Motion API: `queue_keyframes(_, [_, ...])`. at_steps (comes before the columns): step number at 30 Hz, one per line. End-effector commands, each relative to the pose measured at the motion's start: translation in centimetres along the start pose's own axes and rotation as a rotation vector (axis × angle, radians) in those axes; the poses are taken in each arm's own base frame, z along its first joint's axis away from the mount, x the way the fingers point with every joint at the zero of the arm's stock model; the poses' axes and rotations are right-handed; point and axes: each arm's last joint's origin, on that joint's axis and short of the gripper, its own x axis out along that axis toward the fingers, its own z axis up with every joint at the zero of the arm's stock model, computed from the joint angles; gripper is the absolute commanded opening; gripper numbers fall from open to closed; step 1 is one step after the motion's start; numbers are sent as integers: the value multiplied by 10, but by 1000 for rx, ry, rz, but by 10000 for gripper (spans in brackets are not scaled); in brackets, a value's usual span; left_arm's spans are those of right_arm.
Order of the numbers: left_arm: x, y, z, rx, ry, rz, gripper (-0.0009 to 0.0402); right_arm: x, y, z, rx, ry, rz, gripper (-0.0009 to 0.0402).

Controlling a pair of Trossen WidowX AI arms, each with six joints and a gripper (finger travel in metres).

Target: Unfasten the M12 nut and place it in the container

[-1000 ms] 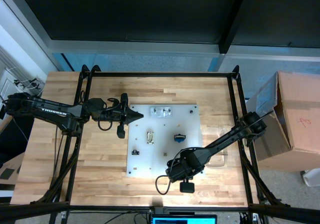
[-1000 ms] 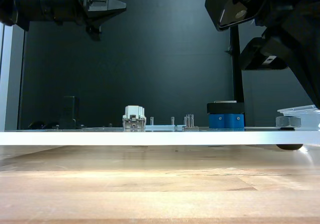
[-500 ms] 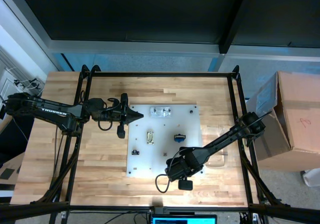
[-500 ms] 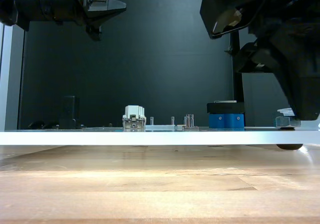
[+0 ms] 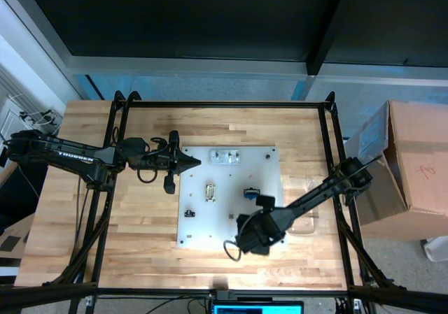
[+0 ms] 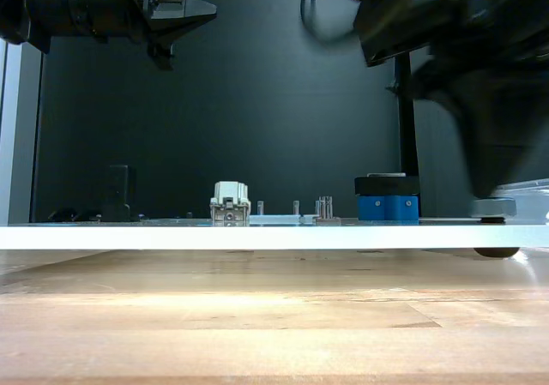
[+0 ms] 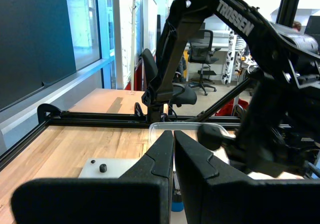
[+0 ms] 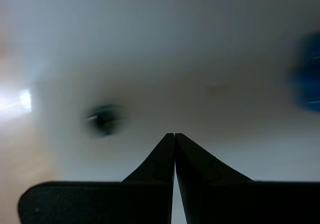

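Note:
The silver M12 nut (image 6: 494,207) sits low at the white board's (image 5: 210,223) near right edge, apparently on its stud, whose ribs do not show. My right gripper (image 6: 486,193) points down with its tip right over the nut; I cannot tell whether they touch. In the high view the right gripper (image 5: 255,240) covers that spot, so the nut is hidden there. The right wrist view shows this gripper (image 8: 174,134) shut with nothing between its fingers, over blurred white board. My left gripper (image 5: 190,162) hangs shut above the board's far left edge.
The clear container (image 5: 305,203) lies on the table just right of the board, and its rim (image 6: 525,189) rises behind the nut. A blue-and-black part (image 6: 387,201), a white connector (image 6: 230,206) and small pins stand mid-board. A cardboard box (image 5: 409,167) sits off the table's right.
The right wrist has turned about its axis and its gripper has come down onto the nut's spot. The nut has stayed where it was. The left arm has not moved.

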Motion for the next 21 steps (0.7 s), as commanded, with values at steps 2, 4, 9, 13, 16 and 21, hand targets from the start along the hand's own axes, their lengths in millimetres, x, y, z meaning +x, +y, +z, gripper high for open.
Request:
queue_keyframes(2, [0, 0, 0, 0, 1, 0, 0, -11, -2, 0, 4, 0, 17, 0])
queue_keyframes(4, [0, 0, 0, 0, 0, 0, 0, -14, -3, -1, 6, 1, 35, 0])
queue_keyframes(9, [0, 0, 0, 0, 0, 0, 0, -23, -3, -1, 11, 43, 140, 0])
queue_keyframes(13, [0, 0, 0, 0, 0, 0, 0, -28, 2, -1, -21, 103, 306, 0])
queue_keyframes(16, [0, 0, 0, 0, 1, 0, 0, -25, 8, 2, -52, 109, 380, 0])
queue_keyframes(21, [0, 0, 0, 0, 0, 0, 0, -9, 15, 5, -86, 122, 374, 0])
